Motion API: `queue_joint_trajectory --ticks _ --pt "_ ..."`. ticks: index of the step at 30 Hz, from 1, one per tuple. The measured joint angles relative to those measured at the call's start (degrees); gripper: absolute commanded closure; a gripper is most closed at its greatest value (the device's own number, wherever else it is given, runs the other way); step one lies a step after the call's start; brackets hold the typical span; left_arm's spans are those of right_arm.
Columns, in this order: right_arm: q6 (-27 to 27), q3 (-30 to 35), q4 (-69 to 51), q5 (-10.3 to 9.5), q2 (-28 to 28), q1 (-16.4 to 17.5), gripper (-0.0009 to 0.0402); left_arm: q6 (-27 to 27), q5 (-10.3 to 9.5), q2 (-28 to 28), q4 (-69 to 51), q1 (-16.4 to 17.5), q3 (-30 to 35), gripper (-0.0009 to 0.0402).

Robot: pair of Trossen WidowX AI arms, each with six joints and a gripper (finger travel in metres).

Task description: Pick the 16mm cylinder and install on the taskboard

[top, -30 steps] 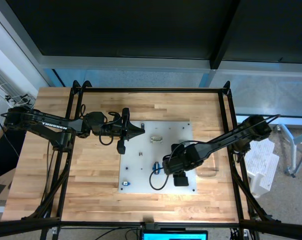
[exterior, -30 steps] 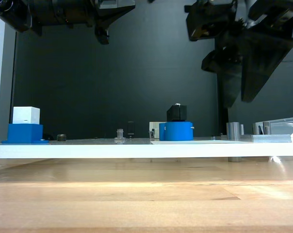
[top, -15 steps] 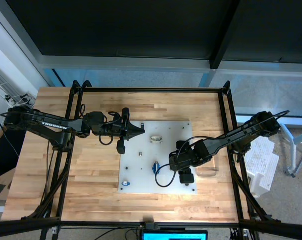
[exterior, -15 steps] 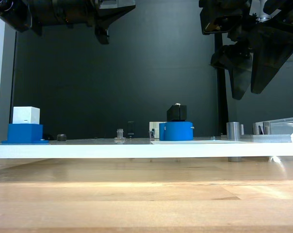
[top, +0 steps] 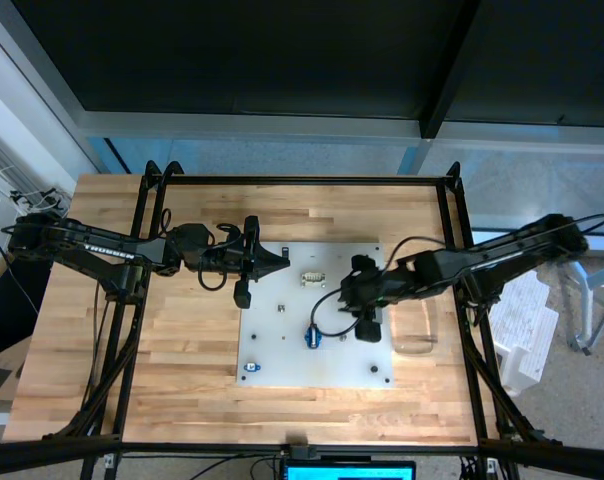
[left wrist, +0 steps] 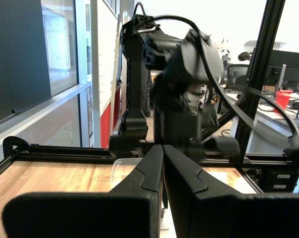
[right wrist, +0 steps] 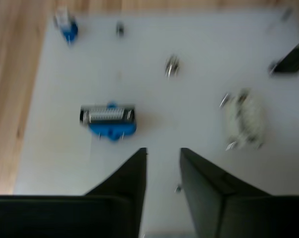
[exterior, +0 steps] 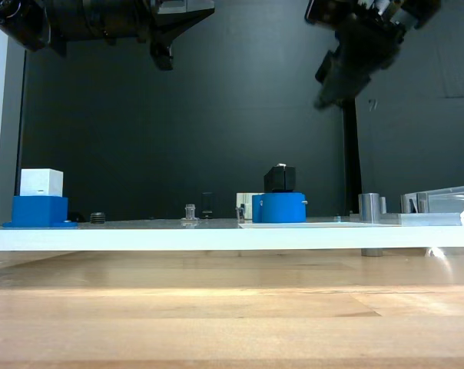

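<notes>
Wood table (top: 182,340): left gripper (left wrist: 163,148), pinched together, hangs by the board (top: 282,350) edge. Peg (exterior: 369,207) well below my spread, empty right gripper (right wrist: 163,151) looks light, hard, slick; pinch its round sides

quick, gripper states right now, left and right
Left gripper: shut, empty, high over the far left corner of the taskboard.
Right gripper: open, nothing between its fingers, high above the right half of the taskboard.

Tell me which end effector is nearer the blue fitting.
Right. The right end effector hovers over the taskboard near the blue fitting; the left end effector is over its far-left corner.
</notes>
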Motion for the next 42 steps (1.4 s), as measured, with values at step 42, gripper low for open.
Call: queue_joint_trajectory --ticks 42 --pt "-9.9 -23.2 43.6 2.38 -26.3 -7.4 0.0393 0.0 0.00 0.0 0.0 0.0 0.0 0.0393"
